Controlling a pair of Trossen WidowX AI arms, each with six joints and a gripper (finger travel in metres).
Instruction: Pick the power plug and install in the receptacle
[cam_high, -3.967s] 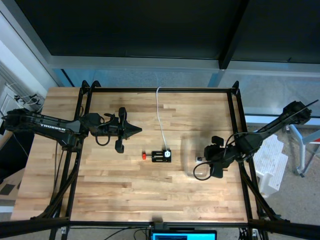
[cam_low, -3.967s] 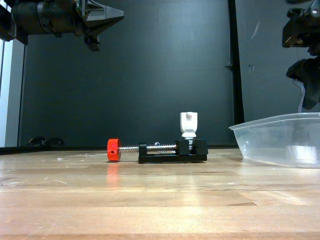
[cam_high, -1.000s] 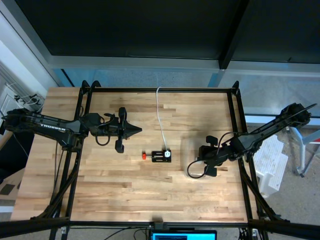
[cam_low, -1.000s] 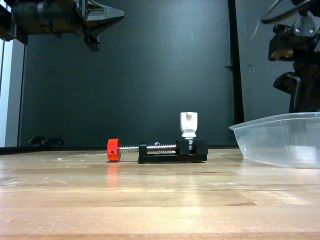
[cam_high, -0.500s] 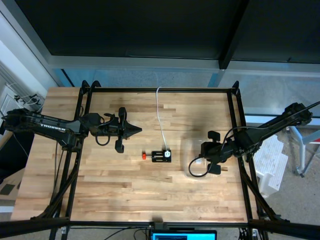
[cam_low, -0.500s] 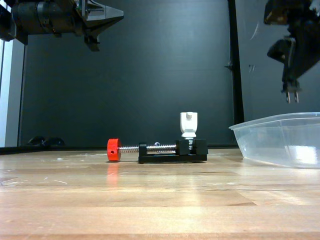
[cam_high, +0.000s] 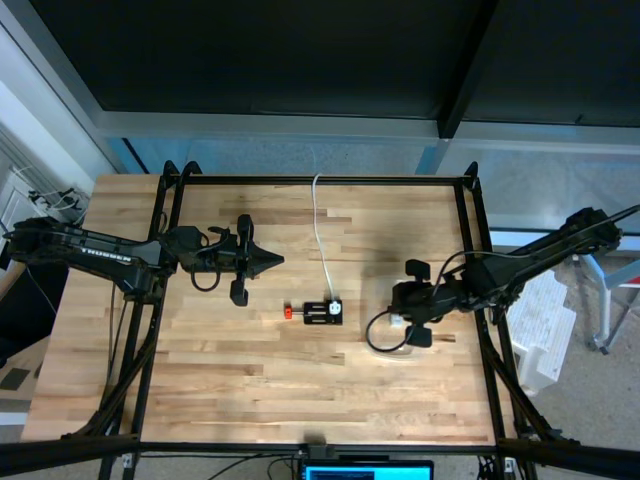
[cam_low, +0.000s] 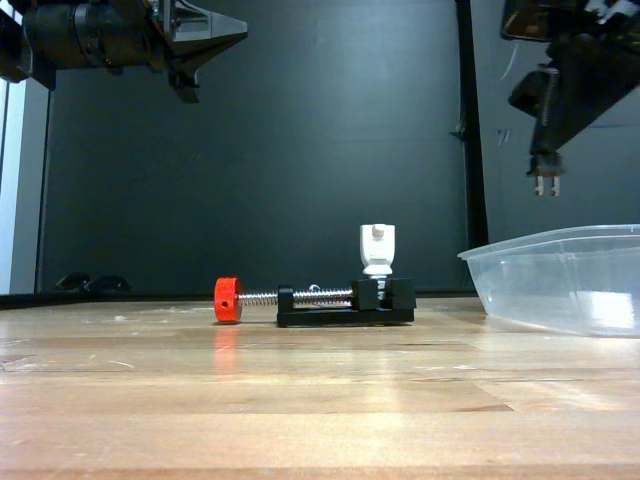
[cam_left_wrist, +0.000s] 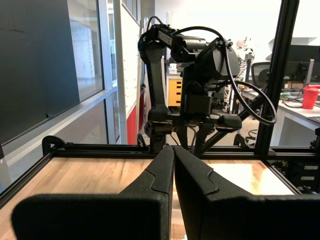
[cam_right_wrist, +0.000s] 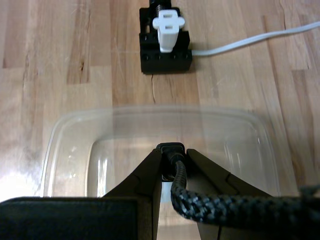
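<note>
From where I stand, the right gripper is pinched narrow on the power plug, whose dark braided cord trails back over the fingers. It hangs in the air above the near-left rim of the clear plastic tray, its 2 prongs pointing straight down. The receptacle stands upright in the small black clamp with its slotted face turned up, well below the plug. In the high view it lies at about 9 o'clock from the right gripper, near but clearly apart, with bare table between them. The clamp's screw runs along the 9-to-3 line, the orange-red knob at the 9 end, and the white cable leaves toward 12. Seen along the right gripper, the receptacle sits dead ahead, so I judge the coming move to be a straight carry toward 9 o'clock, then a drop onto the 2 slots. The left gripper is parked high at about 10 o'clock from the clamp, fingers pressed together on nothing. The right one is plainly nearer.
</note>
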